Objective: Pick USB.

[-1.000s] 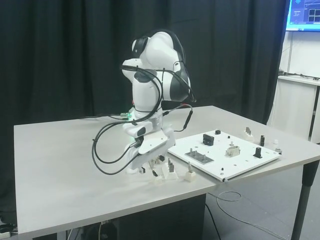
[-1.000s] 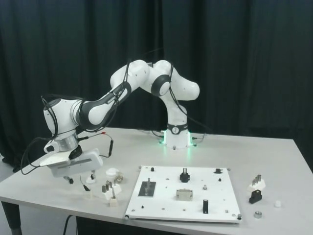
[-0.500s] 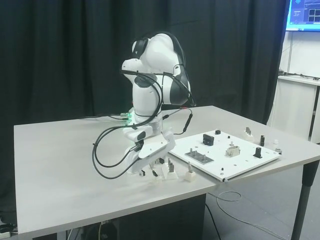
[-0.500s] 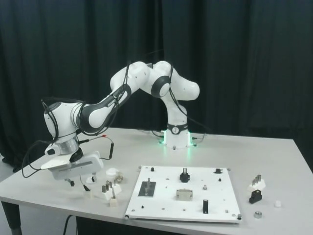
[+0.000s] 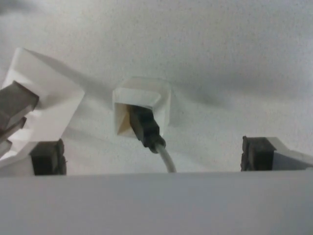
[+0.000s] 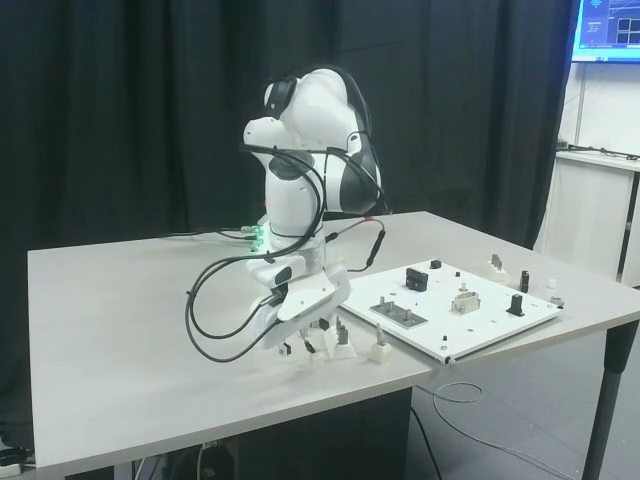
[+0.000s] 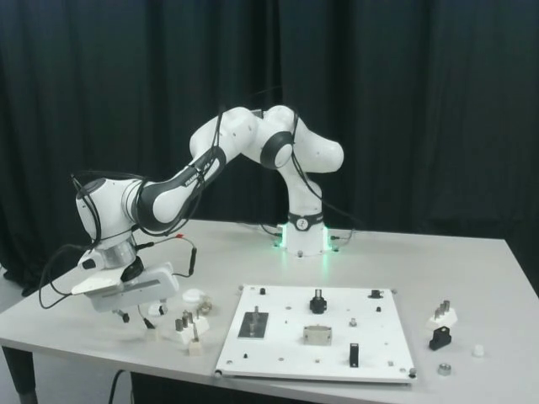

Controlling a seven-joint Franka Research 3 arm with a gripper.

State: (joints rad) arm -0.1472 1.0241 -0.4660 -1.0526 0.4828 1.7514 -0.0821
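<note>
You are looking at frames with no text you can read. The screen (image 6: 608,30) glowing at the edge of the first room view is showing lines of content, but they are too small to make out.

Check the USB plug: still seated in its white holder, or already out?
Seated: the black USB plug sits inside the white holder, fingertips apart either side.

The white holder (image 5: 143,105) hides the USB plug's (image 5: 145,126) front end.
</note>
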